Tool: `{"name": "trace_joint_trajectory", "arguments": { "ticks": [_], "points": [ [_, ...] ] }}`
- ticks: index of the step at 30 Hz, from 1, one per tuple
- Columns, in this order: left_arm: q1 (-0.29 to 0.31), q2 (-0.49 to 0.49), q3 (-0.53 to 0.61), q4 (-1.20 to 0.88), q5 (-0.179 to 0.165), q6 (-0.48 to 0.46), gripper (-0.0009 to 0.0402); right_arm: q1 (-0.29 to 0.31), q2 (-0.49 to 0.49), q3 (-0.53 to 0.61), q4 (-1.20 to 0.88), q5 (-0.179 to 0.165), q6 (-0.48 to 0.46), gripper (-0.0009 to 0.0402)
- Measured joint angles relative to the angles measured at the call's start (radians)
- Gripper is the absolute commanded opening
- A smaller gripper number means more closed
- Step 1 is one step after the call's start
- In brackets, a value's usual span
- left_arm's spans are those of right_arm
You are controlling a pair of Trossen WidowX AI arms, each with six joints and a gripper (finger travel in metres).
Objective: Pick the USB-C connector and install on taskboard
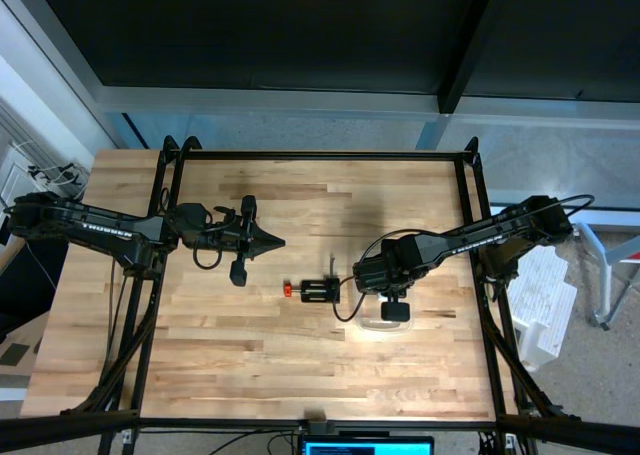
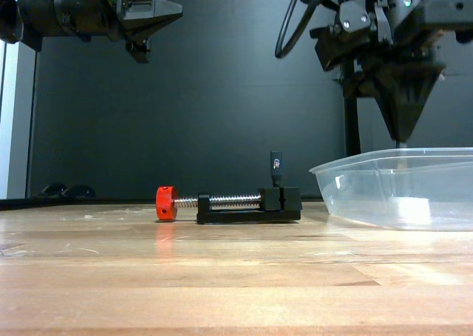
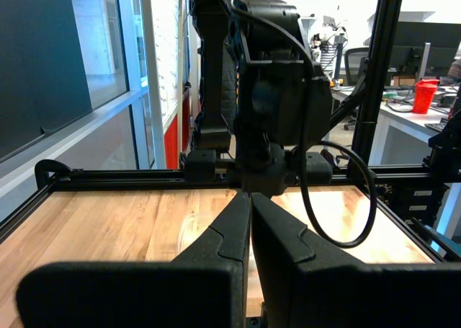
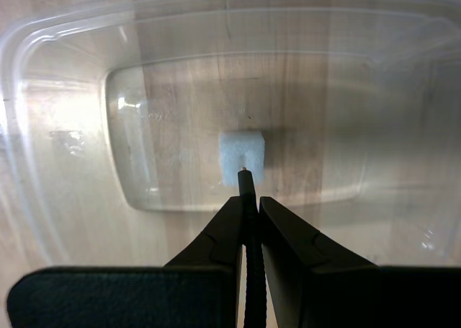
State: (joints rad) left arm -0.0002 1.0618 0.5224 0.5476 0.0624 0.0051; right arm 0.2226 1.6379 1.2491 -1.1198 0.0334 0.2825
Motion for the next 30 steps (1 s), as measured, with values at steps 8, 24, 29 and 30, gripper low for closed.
{"name": "trace_joint_trajectory", "arguments": {
  "ticks": [8,24,29,30],
  "points": [
    [0.000,0.000,0.000,0.000,0.000,0.000,0.0000,-0.002,0.000,0.103,-0.113,0.000,-0.009,0.0000],
    [0.000,0.000,0.000,0.000,0.000,0.000,0.0000,-0.002,0.000,0.148,-0.189,0.000,-0.013,0.0000],
    [0.000,0.000,0.000,0.000,0.000,0.000,0.0000,-0.003,0.000,0.148,-0.195,0.000,-0.026,0.0000],
    [0.000,0.000,0.000,0.000,0.000,0.000,0.0000,-0.005,0.002,0.148,-0.195,-0.002,-0.025,0.0000]
  ]
}}
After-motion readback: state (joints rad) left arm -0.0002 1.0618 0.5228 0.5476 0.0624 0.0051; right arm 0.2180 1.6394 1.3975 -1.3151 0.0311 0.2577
